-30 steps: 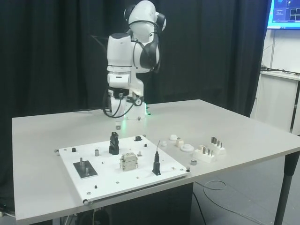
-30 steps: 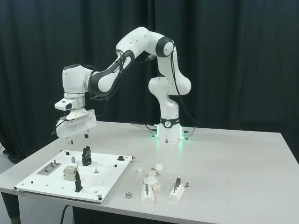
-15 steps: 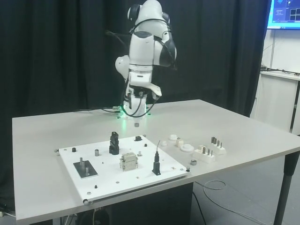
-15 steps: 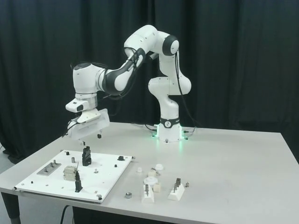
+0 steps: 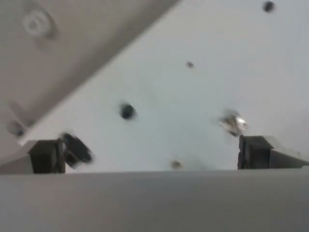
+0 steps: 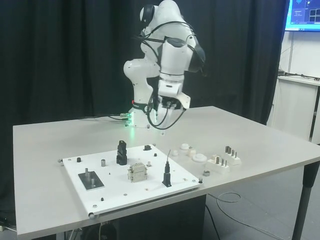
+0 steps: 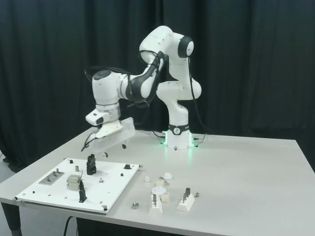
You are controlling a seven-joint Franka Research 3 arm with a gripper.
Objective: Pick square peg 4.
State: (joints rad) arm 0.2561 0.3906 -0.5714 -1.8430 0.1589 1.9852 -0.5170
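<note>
White arm (image 7: 142,83) over a grey table (image 7: 256,172), white board (image 6: 127,175) carrying black parts, green glow (image 7: 165,142) at the base, black curtain (image 7: 246,59) behind.

The white seven-joint arm (image 7: 147,81) reached out from its base, elbow raised high. Its gripper (image 7: 114,146) hung in the air, tilted. The jaws stood wide apart, holding nothing.

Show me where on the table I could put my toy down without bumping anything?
The widest bare stretch of the grey table lies beyond the white peg blocks, away from the white board. Another lies beside the arm's base. It is crowded on the board and around the small white parts next to it. The hand hangs above the board's far edge.
</note>
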